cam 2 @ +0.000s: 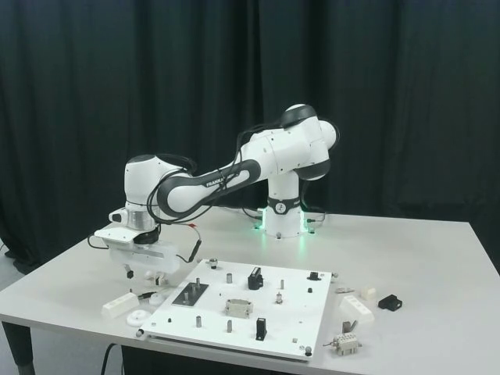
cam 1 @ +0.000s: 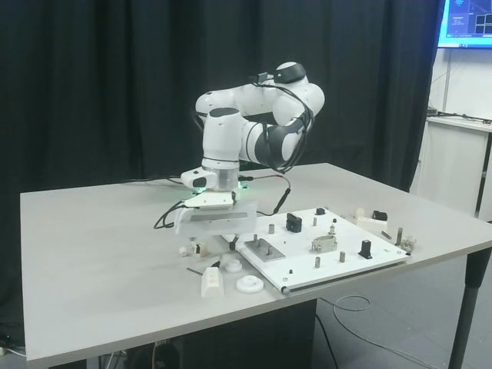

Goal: Remove round peg 4.

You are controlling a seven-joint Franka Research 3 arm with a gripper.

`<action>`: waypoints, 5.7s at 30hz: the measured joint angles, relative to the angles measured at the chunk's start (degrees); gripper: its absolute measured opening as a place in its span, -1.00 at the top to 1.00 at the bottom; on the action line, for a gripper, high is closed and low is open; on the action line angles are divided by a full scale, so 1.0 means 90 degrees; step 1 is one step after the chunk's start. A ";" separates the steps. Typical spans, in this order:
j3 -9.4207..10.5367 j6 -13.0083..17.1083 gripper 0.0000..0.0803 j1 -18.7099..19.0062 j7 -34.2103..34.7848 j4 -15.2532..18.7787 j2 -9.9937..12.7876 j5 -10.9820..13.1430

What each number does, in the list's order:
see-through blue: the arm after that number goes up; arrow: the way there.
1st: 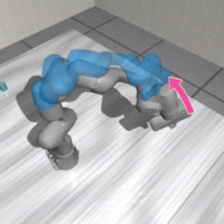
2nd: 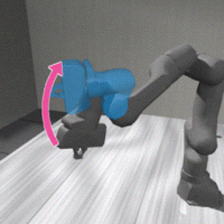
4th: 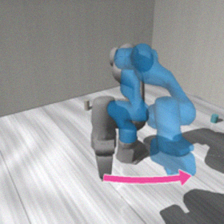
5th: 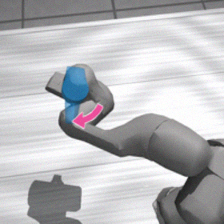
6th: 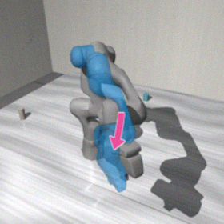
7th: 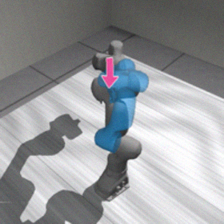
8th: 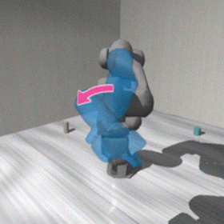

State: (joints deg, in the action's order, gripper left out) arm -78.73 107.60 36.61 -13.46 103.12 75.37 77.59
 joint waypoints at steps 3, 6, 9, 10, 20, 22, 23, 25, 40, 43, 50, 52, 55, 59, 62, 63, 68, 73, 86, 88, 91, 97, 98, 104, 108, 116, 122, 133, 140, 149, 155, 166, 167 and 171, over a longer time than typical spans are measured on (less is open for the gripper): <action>0.0000 -0.0007 -0.99 0.0000 0.0024 -0.0004 0.0000 0.0000; 0.0000 -0.0009 -0.99 -0.0003 0.0066 -0.0006 0.0000 0.0000; 0.0000 -0.0012 -0.99 -0.0007 0.0091 -0.0008 0.0000 0.0000; 0.0000 -0.0014 -0.99 -0.0009 0.0093 -0.0010 0.0000 0.0000; -0.0002 -0.0038 -0.99 -0.0018 0.0190 -0.0043 -0.0006 0.0000; -0.0004 -0.0041 -0.99 -0.0019 0.0243 -0.0052 -0.0008 0.0000; -0.0005 -0.0044 -0.99 -0.0019 0.0254 -0.0058 -0.0009 0.0000; -0.0008 -0.0057 -0.99 -0.0019 0.0254 -0.0073 -0.0010 0.0000; -0.0024 -0.0249 -0.99 -0.0085 0.0245 -0.0216 -0.0010 0.0000; -0.0024 -0.0265 -0.99 -0.0099 0.0245 -0.0224 -0.0010 0.0000; -0.0023 -0.0294 -0.99 -0.0121 0.0186 -0.0229 -0.0010 0.0000; -0.0023 -0.0301 -0.99 -0.0127 0.0144 -0.0231 -0.0010 0.0000; -0.0023 -0.0313 -0.99 -0.0138 0.0102 -0.0235 -0.0010 0.0000; -0.0020 -0.0336 -0.99 -0.0161 0.0075 -0.0250 -0.0010 0.0000; -0.0015 -0.0357 -0.99 -0.0190 0.0075 -0.0273 -0.0010 0.0000; -0.0013 -0.0365 -0.99 -0.0202 0.0075 -0.0283 -0.0010 0.0000; -0.0002 -0.0392 -0.99 -0.0261 0.0094 -0.0314 -0.0010 0.0007; 0.0010 -0.0411 -0.99 -0.0307 0.0413 -0.0324 -0.0010 0.0033; -0.0012 -0.0811 -0.99 -0.0328 0.1263 -0.0362 -0.0049 0.0048; -0.0042 -0.0951 -0.99 -0.0310 0.1377 -0.0362 -0.0052 0.0039; -0.0091 -0.1177 -0.99 -0.0273 0.1557 -0.0359 -0.0059 -0.0003; -0.0278 -0.1687 -0.99 -0.0133 0.2044 -0.0324 -0.0061 -0.0181; -0.0326 -0.1782 -0.99 -0.0094 0.2098 -0.0309 -0.0062 -0.0219; -0.0568 -0.2150 -0.99 0.0154 0.2709 -0.0161 -0.0062 -0.0362; -0.0712 -0.2177 -0.99 0.0398 0.3784 0.0040 -0.0062 -0.0444; -0.0985 -0.2093 -0.99 0.1019 0.4562 0.0514 -0.0059 -0.0630; -0.1136 -0.1925 -0.99 0.1510 0.5105 0.0923 -0.0060 -0.0675; -0.1222 -0.1257 -0.99 0.2331 0.6149 0.1602 -0.0121 -0.0646; -0.1223 -0.0861 -0.99 0.2772 0.7655 0.1962 -0.0183 -0.0388; -0.1219 -0.0539 -0.99 0.3273 0.8631 0.2326 -0.0189 -0.0113; -0.1163 -0.0404 -0.99 0.3546 0.9000 0.2492 -0.0199 -0.0056; -0.0896 -0.0142 -0.99 0.3856 0.9492 0.2678 -0.0212 0.0081; -0.0868 -0.0116 -0.99 0.3870 0.9527 0.2691 -0.0214 0.0093; -0.0780 -0.0065 -0.99 0.3892 0.9614 0.2717 -0.0217 0.0130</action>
State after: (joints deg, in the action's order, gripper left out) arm -85.75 107.02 71.64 73.06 127.57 73.42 78.76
